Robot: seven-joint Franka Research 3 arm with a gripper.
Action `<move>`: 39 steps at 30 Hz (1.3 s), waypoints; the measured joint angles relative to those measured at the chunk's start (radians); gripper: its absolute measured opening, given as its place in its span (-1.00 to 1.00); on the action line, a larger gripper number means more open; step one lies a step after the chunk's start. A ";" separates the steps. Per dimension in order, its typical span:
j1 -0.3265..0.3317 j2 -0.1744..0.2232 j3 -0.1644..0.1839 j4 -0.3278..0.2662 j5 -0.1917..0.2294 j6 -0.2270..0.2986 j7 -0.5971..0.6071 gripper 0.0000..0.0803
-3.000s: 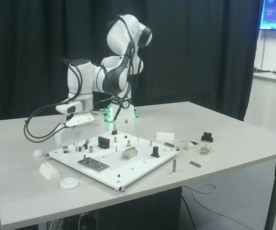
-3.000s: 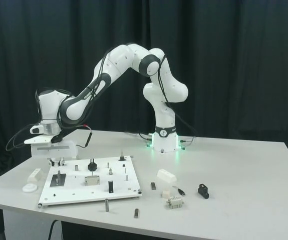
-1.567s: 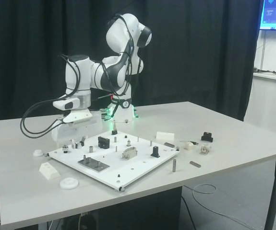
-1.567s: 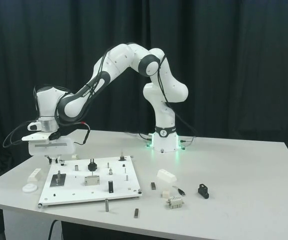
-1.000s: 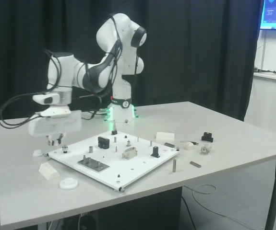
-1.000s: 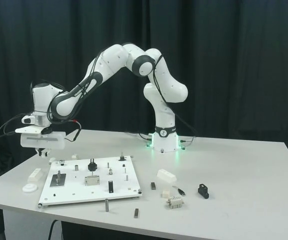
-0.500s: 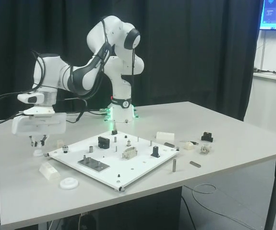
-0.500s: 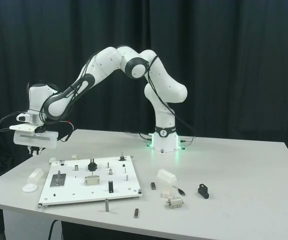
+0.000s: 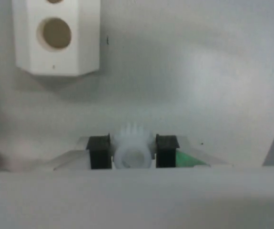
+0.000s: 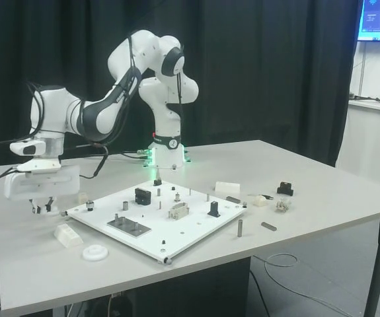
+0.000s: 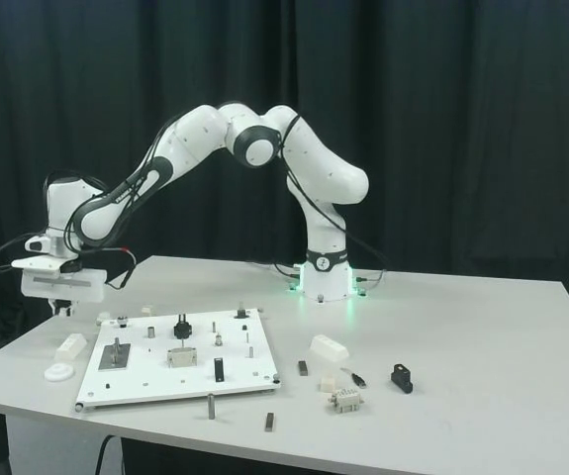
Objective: Place small gear.
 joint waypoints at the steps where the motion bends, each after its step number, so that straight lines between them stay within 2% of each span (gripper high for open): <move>1: -0.005 0.005 0.003 0.006 0.000 -0.005 0.000 -0.50; 18: -0.050 0.091 0.010 0.088 0.027 -0.086 0.000 -0.50; 31: -0.061 0.123 0.010 0.119 0.045 -0.115 -0.006 -0.50; 32: -0.061 0.124 0.010 0.121 0.045 -0.117 -0.006 0.12; 39: -0.062 0.125 0.009 0.134 0.045 -0.134 -0.008 0.12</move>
